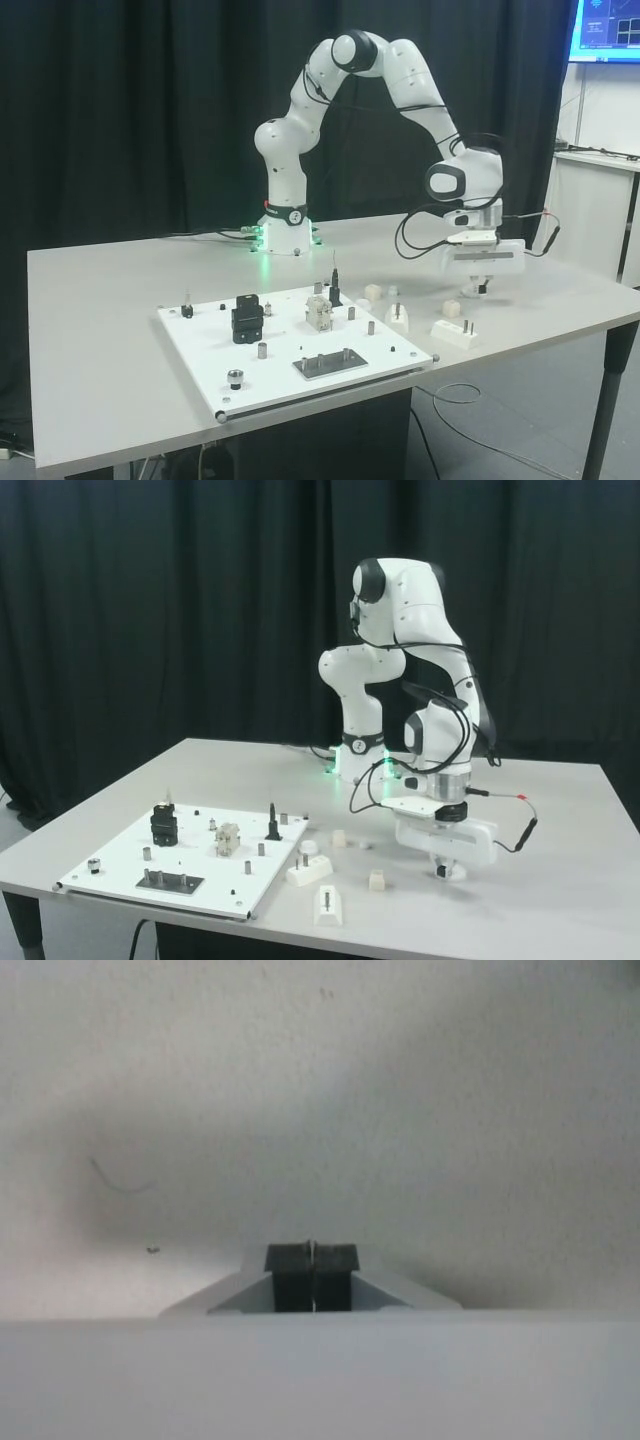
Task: Pick large gear.
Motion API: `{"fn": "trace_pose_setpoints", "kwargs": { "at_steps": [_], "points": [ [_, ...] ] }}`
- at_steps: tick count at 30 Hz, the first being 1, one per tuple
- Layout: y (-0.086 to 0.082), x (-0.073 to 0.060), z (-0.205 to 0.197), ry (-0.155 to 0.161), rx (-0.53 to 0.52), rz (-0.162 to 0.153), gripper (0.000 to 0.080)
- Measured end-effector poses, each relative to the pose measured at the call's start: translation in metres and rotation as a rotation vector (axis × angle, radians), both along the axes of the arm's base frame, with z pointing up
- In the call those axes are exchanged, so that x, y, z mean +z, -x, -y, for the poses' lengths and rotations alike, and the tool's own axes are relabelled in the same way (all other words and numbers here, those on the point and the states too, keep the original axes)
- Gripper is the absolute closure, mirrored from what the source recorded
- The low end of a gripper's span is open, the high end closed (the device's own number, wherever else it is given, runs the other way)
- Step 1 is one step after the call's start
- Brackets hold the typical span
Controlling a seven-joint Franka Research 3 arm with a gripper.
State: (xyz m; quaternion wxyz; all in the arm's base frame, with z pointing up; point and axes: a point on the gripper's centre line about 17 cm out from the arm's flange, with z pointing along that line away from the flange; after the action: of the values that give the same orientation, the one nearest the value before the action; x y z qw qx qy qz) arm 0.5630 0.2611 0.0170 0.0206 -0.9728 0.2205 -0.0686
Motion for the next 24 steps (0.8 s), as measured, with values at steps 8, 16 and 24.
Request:
{"fn": "trace_pose_setpoints", "kwargs": {
  "at_steps": [8, 16, 24],
  "points": [
    [-0.008, 0.005, 0.002, -0.001, 0.019, 0.011, 0.0802],
    [-0.019, 0.012, 0.004, 0.002, 0.072, 0.025, 0.0802],
    [-0.029, 0.019, 0.008, 0.006, 0.094, 0.029, 0.0802]
  ]
}}
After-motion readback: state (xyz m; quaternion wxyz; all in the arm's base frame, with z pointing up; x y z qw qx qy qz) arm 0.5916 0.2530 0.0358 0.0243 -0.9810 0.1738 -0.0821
